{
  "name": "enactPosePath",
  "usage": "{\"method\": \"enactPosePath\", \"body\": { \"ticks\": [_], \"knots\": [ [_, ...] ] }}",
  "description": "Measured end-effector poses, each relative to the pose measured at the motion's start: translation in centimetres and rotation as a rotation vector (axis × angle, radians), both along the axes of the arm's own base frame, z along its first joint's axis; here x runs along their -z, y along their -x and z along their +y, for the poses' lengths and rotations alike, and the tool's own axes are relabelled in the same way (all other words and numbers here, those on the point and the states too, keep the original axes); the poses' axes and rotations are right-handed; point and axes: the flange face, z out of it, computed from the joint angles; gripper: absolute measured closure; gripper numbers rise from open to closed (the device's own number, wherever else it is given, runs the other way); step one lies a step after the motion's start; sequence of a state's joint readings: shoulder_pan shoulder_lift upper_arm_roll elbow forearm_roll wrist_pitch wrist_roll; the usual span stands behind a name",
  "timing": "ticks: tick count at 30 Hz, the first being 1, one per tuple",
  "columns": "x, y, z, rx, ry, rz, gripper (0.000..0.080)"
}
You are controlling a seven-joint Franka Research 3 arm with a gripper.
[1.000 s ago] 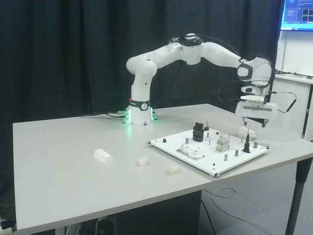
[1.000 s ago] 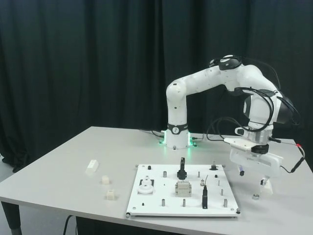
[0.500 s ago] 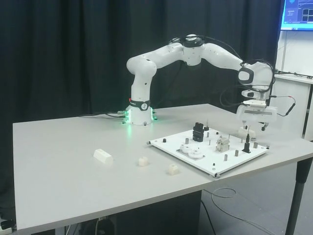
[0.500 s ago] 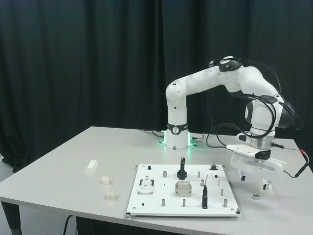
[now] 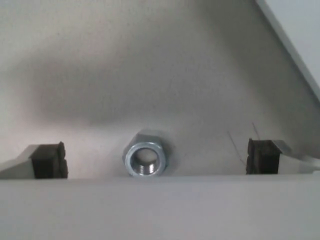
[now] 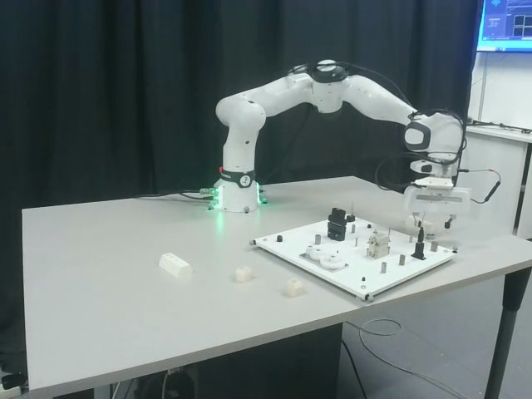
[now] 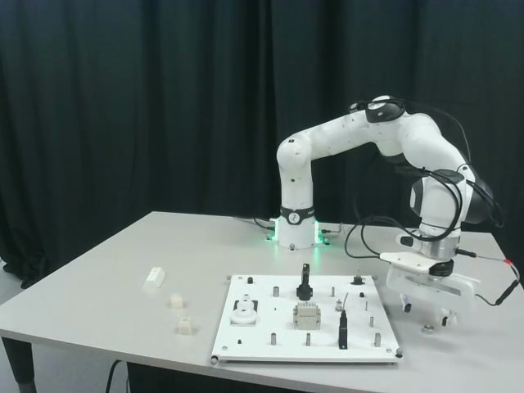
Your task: Pick bolt 4.
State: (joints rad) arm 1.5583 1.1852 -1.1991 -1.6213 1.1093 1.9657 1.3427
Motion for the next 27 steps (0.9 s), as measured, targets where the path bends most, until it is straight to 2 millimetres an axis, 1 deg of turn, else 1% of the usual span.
{"method": "enactPosePath", "body": {
  "ticks": [10, 27],
  "knots": [
    [1.3, 0.2, 0.6, -0.012, -0.008, 0.001, 0.0003],
    [2.9, 0.8, 1.3, -0.025, -0.014, 0.004, 0.0003]
  ]
}}
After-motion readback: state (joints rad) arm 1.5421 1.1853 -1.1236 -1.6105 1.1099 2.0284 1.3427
